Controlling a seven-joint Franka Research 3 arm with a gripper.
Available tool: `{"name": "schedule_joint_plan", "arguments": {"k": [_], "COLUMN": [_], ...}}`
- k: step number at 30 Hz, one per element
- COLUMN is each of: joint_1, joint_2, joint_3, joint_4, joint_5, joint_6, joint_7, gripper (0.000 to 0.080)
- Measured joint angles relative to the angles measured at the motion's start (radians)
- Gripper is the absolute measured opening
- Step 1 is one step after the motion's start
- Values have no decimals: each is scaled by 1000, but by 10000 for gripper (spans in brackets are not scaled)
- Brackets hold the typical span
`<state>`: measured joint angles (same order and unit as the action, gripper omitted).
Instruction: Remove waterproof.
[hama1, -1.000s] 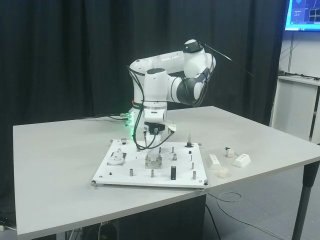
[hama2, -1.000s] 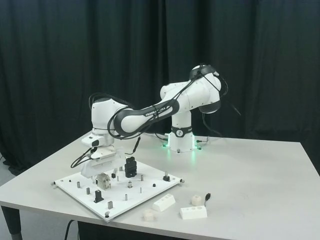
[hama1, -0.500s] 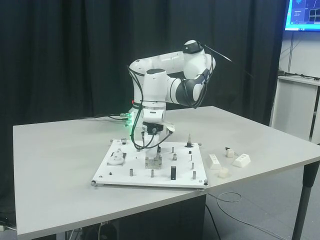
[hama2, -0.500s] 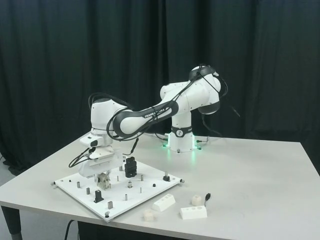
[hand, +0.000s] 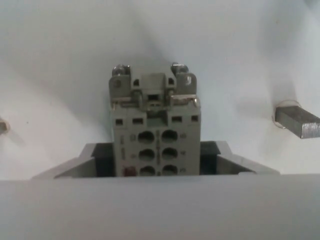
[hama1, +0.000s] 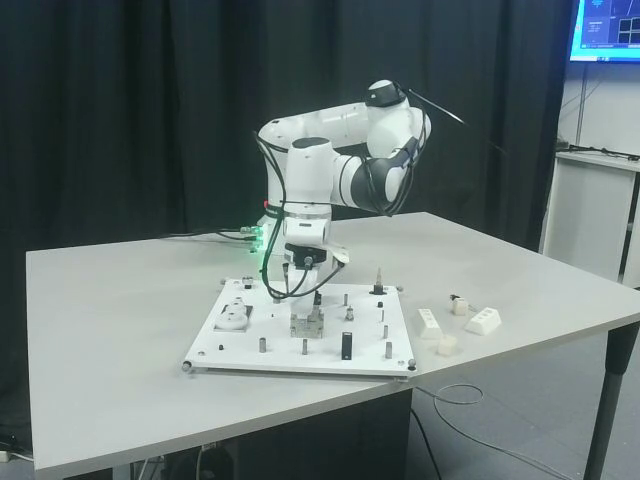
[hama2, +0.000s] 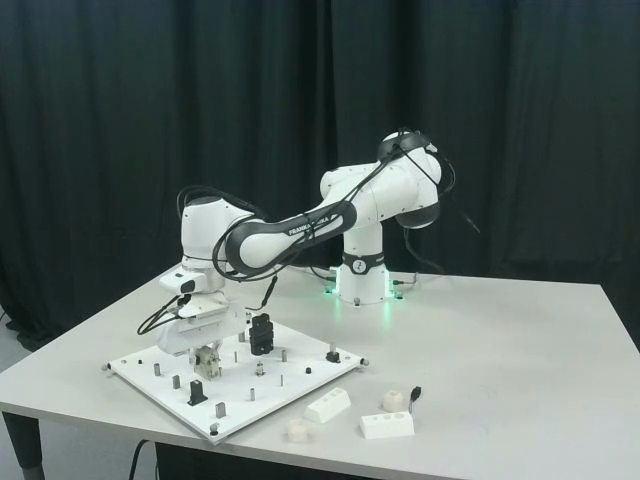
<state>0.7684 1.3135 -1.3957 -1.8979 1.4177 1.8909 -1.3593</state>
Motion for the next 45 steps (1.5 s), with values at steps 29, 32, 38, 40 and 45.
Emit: {"name": "schedule_joint_plan", "arguments": {"k": [29, 32, 38, 40, 45], "joint_1": [-1, -1, -1, -1, -1], "joint_2": [-2, -2, -2, -2, -2], "joint_3": [-1, -1, -1, -1, -2], "joint_4": [1, 1, 2, 2, 3], "joint_5": [-1, -2, -4, -4, -6], "joint_6": [-3, -3, -3, -3, -3], "joint_7": [10, 8, -5, -5, -8], "gripper": [317, 317, 317, 317, 317]}}
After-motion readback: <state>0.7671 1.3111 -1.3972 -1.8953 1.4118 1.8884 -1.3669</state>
